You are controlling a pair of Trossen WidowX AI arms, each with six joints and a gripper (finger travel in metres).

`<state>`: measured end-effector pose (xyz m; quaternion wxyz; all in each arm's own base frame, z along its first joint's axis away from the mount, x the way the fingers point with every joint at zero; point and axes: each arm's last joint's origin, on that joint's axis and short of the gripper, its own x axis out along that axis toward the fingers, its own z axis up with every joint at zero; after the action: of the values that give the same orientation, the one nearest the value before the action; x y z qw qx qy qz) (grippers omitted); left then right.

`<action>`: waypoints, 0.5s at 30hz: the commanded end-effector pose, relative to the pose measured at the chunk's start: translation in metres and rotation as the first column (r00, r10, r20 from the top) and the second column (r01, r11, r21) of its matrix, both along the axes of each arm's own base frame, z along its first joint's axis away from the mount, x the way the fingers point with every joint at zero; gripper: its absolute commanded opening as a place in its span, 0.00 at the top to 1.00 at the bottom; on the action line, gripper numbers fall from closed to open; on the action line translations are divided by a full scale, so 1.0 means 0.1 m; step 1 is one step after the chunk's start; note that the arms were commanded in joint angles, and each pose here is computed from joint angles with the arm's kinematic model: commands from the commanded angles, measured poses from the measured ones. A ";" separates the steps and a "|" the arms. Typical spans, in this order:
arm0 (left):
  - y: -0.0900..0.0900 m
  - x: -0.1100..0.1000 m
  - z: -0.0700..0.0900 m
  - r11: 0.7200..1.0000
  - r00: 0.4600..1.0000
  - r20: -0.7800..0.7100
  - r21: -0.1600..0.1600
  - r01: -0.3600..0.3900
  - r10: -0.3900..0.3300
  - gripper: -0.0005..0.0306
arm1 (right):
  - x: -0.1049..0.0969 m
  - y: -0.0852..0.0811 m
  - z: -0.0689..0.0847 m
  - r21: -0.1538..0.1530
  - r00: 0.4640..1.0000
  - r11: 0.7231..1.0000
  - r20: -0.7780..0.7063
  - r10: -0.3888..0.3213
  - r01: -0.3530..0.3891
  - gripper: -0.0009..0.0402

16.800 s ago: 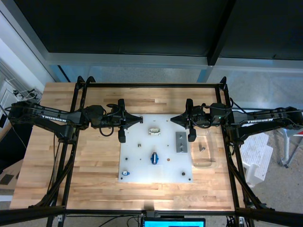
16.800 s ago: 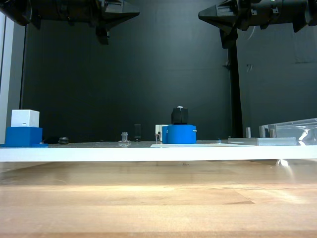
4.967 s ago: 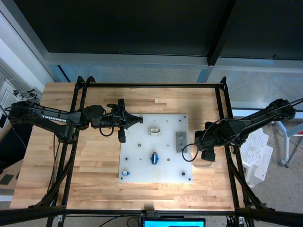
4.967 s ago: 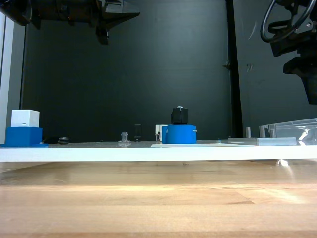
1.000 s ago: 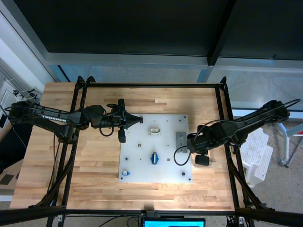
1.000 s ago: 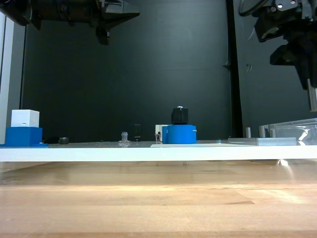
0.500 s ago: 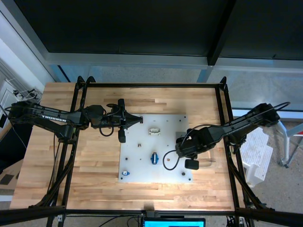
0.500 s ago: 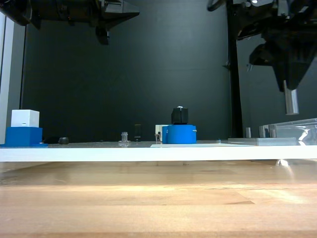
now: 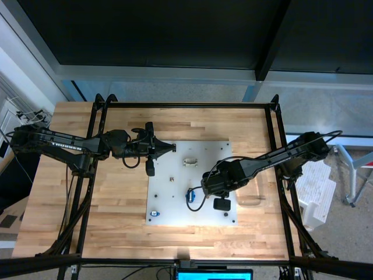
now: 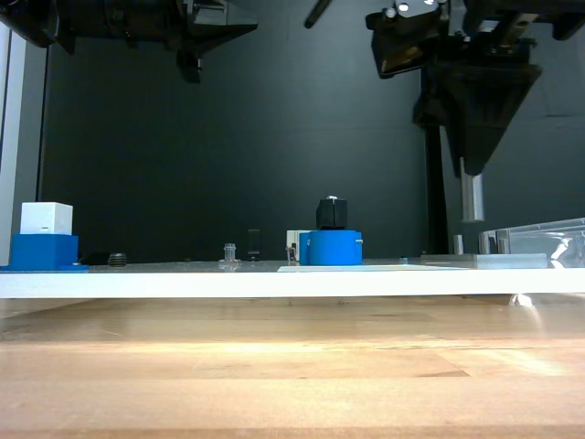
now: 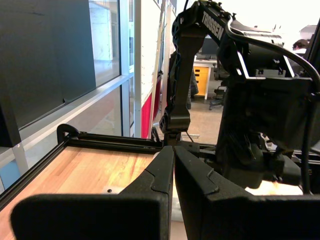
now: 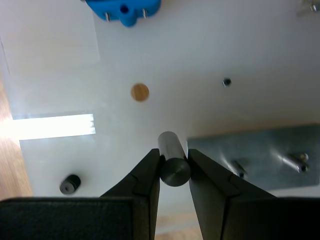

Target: Pick the 16mm cylinder and install on the taskboard

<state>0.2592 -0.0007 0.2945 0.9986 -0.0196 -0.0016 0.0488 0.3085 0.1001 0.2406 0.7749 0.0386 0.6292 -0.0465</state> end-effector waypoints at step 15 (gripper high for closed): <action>0.00 0.00 0.00 1.000 1.000 0.000 0.000 0.000 0.000 0.98 | 0.33 0.12 -0.13 0.020 0.999 0.999 -0.014 0.030 -0.030 0.98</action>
<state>0.2592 -0.0007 0.2944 0.9986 -0.0195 -0.0009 0.0490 0.3393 0.1107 0.2285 0.7708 0.0354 0.6353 -0.0320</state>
